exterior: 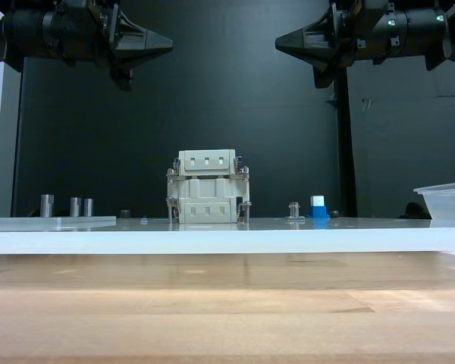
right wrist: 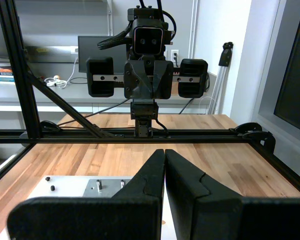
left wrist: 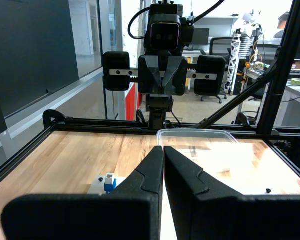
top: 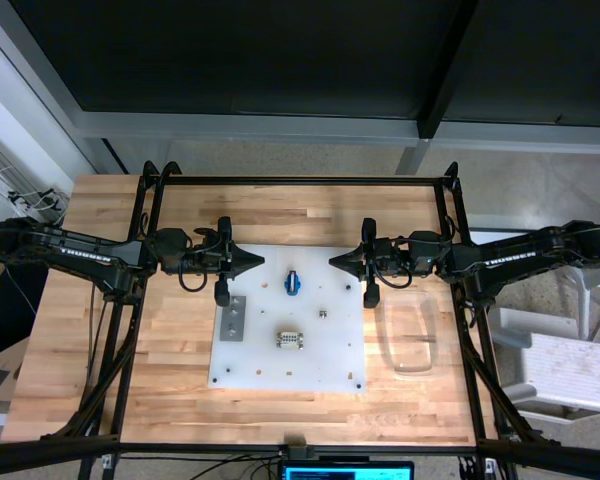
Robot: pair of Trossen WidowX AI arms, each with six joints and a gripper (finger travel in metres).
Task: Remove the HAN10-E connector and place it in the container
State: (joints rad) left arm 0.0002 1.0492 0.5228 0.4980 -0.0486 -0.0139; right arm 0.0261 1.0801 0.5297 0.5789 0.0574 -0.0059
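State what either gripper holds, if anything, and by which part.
Nothing is held. The left gripper and right gripper hover shut above the board; the HAN10-E connector sits on it.

2 grippers, both closed: left gripper (top: 263,261) above the far left part of the white board (top: 330,350), right gripper (top: 332,261) above the far right part. 1 HAN10-E connector (top: 291,340), 1 container (top: 408,372), 1 white board, 1 small blue part (top: 292,282), 1 grey metal bar (top: 233,319).

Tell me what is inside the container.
Nothing: the container looks empty, only the table showing through it. The connector sits on the board. The left gripper and right gripper hover over the board's far edge, jaws shut. Nothing covers it.
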